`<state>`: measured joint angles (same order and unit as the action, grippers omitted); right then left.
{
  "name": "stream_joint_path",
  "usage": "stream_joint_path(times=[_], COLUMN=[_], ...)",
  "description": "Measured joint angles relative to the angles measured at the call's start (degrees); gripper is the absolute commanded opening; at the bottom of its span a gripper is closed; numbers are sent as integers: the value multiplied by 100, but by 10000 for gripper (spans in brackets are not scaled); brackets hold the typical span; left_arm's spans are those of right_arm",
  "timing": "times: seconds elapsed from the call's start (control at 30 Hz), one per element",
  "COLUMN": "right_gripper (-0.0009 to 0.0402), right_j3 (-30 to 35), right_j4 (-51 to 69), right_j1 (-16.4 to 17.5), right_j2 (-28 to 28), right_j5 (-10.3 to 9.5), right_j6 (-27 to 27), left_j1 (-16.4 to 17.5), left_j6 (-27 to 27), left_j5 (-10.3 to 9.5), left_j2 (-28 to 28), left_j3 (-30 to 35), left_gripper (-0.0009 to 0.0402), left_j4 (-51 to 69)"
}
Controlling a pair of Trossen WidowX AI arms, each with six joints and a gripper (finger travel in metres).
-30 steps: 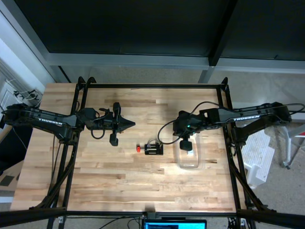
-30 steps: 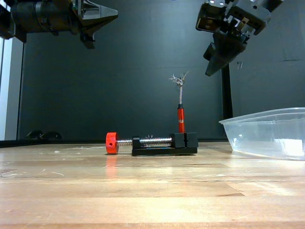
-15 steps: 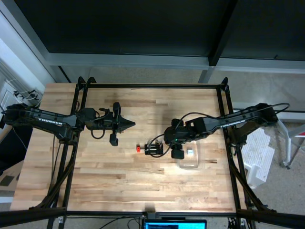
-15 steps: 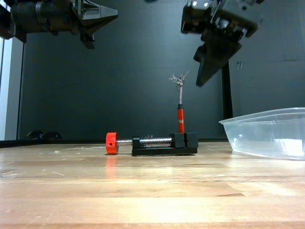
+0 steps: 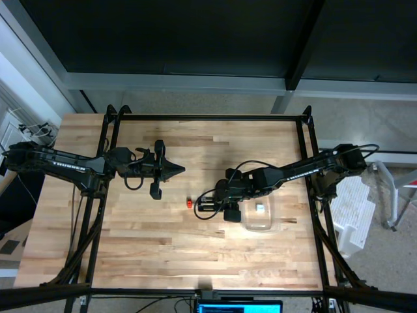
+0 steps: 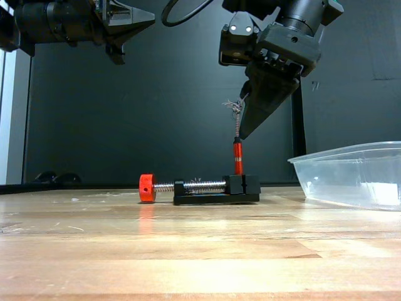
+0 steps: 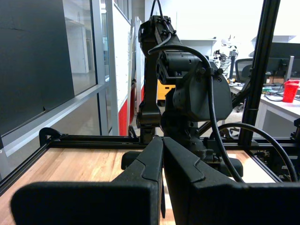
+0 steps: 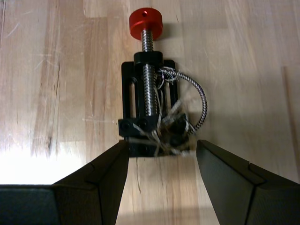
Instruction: Remove the RCA connector from the receptacle and place in the container
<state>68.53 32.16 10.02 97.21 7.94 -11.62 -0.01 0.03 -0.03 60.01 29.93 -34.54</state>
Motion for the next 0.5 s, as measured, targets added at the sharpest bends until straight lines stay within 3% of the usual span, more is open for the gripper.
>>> stream_joint_path(times=[0.5], right_gripper=[192], right_j3=[0], right_j4=[-498], right_j1=[35], right_j2=[439], right_j5=[0], right_j6=[37], left_j1=[0], left_j6=[-2], left_j5=[0], left_j2=[0], left_j3=[2], left_gripper=[0], left_j4=[0])
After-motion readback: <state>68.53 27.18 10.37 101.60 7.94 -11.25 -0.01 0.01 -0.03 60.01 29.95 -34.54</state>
